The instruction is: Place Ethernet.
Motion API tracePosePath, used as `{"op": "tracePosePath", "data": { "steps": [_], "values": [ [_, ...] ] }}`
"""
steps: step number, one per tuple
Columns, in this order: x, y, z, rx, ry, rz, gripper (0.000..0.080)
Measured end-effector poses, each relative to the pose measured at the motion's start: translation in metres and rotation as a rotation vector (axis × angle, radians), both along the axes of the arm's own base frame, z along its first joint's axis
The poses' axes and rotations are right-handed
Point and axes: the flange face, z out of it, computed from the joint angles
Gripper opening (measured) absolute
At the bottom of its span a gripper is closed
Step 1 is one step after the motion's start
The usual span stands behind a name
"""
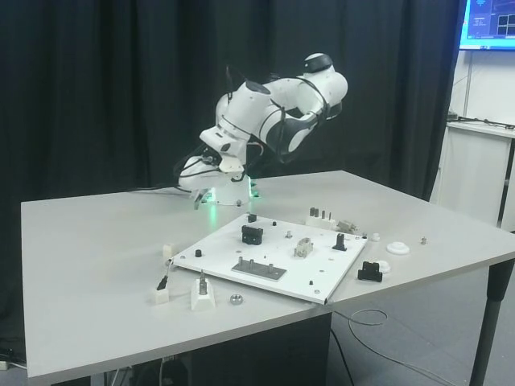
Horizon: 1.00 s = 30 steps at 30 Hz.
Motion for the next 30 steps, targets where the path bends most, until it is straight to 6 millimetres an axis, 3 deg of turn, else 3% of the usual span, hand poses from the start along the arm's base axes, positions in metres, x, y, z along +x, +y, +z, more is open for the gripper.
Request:
{"op": "tracePosePath", "data": {
  "steps": [14,30],
  "values": [
    [0.004,-0.044,-0.022,0.040,0.016,0.022,0.0094],
    [0.004,-0.068,-0.042,0.072,0.008,0.017,0.0094]
  ]
}}
